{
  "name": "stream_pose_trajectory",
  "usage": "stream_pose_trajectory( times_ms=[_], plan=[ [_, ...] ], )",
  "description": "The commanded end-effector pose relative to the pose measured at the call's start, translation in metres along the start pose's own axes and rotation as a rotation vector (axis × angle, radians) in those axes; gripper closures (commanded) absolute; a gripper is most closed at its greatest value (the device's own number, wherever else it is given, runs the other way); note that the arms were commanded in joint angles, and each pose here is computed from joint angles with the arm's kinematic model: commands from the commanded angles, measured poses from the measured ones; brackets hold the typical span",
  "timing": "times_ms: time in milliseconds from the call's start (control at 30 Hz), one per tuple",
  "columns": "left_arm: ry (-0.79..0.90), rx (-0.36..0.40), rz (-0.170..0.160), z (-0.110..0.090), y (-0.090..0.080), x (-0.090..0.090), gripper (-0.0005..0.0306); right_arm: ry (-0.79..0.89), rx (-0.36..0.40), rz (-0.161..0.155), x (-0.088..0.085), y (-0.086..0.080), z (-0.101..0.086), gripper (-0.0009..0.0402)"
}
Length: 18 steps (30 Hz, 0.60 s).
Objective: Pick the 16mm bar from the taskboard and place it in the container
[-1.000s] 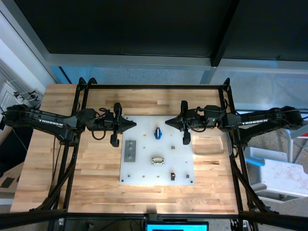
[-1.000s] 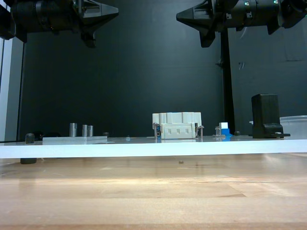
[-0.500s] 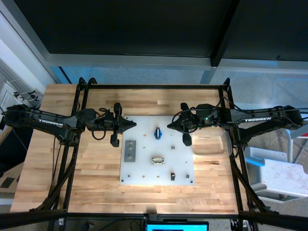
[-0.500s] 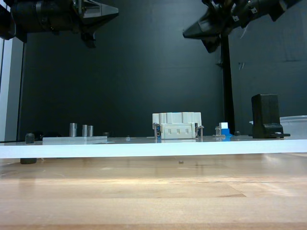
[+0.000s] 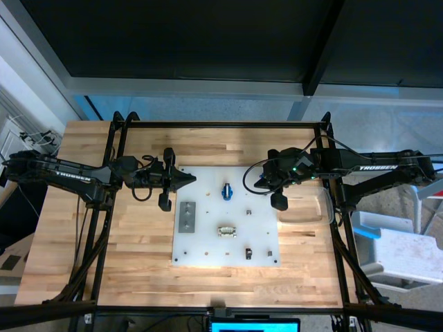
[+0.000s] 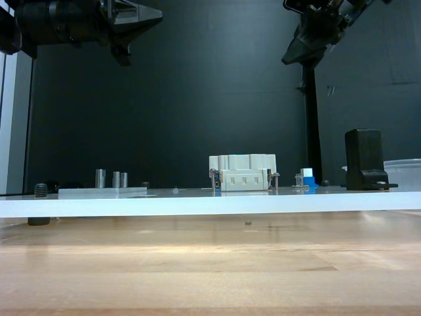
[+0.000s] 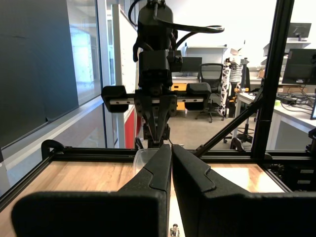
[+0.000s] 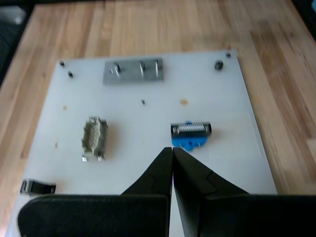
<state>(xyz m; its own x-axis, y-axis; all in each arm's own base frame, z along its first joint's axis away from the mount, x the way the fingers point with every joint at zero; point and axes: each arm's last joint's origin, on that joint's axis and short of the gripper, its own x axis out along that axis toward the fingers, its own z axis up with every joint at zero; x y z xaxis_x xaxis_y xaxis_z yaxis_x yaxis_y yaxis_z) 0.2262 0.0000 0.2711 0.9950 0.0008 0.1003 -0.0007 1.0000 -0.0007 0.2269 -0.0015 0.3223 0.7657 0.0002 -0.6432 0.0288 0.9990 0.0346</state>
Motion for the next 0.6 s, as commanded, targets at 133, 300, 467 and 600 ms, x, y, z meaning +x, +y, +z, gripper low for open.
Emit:
stream_pose_trajectory(
  times_ms=[133, 300, 467, 600],
  plan=[
    [-0.001, 0.000, 0.000, 0.000, 0.000, 0.000, 0.0300, 0.138, 0.001, -0.017, -0.002, 0.001, 0.009, 0.0393],
    [0.000, 0.000, 0.000, 0.000, 0.000, 0.000, 0.0300, 0.213, 0.000, -0.014, -0.002, 0.004, 0.015, 0.0393],
    [-0.001, 0.000, 0.000, 0.000, 0.000, 0.000, 0.0300, 0.333, 0.009, -0.013, 0.005, 0.009, 0.016, 0.0393],
    [-0.001, 0.000, 0.000, 0.000, 0.000, 0.000, 0.0300, 0.379, 0.000, 0.001, 0.010, 0.016, 0.017, 0.0393]
  ],
)
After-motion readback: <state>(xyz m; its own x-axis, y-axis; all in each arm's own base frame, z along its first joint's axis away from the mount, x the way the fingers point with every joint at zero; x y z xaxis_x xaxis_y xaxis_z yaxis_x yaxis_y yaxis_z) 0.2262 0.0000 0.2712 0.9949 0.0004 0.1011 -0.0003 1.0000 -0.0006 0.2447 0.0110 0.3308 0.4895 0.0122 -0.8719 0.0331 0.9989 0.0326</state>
